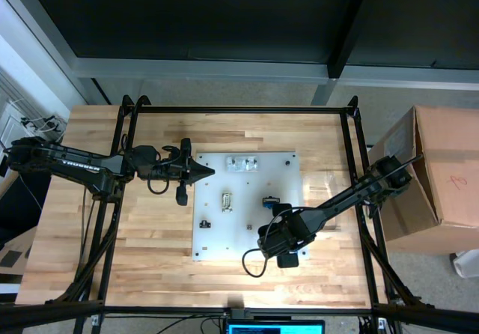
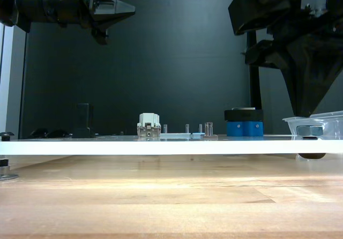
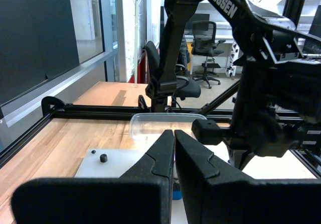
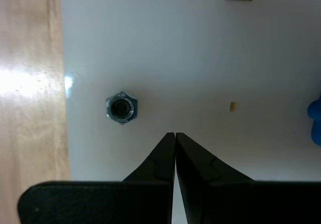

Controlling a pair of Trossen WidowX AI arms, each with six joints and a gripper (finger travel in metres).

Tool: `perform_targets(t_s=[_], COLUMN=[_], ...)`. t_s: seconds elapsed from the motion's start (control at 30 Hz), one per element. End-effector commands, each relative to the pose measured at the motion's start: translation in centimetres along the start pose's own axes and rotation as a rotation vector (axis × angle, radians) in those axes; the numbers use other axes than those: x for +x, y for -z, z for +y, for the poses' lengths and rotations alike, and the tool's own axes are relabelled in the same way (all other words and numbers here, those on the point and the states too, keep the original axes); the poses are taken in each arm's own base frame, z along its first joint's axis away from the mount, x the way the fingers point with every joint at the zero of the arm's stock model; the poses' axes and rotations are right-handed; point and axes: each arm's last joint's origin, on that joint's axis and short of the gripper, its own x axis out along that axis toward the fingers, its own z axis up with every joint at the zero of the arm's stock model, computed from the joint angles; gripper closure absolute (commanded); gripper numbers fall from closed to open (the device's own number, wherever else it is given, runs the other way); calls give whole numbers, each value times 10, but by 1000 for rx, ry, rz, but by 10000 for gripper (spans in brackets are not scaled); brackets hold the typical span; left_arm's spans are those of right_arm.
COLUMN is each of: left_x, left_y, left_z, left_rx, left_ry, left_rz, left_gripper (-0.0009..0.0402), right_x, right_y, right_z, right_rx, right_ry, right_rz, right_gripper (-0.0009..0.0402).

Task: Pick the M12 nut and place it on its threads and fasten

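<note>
Currently the M12 nut (image 2: 310,130) is on its stud (image 4: 121,108). The right wrist view shows the silver hex flat on the white board (image 4: 200,58) with the stud's dark core in its bore, close to the board edge where the wood table (image 4: 30,83) starts. In the low view the nut sits low and level, with no ribs showing and only a thin black sliver under it. It's probably run most of the way down, but that angle is poor, so I can't say it's fully seated. It looks as if it lies in the clear tray (image 2: 321,122), which is actually behind it.

The right gripper (image 4: 175,134) hangs just above the nut, pointing straight down and offset a little to one side. Its fingers are pressed together tip to tip with nothing between them, and it isn't touching the nut. In the high view the arm covers that corner of the board, so the nut is hidden there.

The left gripper (image 1: 206,171) is well apart from the nut, held high over the board's left edge and pointing inward. Its fingers (image 3: 160,153) are likewise closed on each other and empty.

Mid-board there's a blue part with a black cap (image 2: 244,124) and a small white connector (image 2: 149,125).
</note>
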Motion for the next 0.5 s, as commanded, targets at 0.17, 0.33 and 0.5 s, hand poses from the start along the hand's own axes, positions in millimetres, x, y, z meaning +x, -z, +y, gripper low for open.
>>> perform_targets(t_s=[0.17, 0.33, 0.5], left_x=[0, 0, 0], left_y=[0, 0, 0], left_z=[0, 0, 0], left_rx=[0, 0, 0], left_ry=[0, 0, 0], left_rz=[0, 0, 0], left_gripper=[393, 393, 393], right_x=[7, 13, 5], right_y=[2, 4, 3], right_z=[10, 12, 5], right_rx=[-18, -21, 4], right_ry=[-285, -322, -92], right_rz=[104, 100, 59], right_gripper=[393, 394, 394])
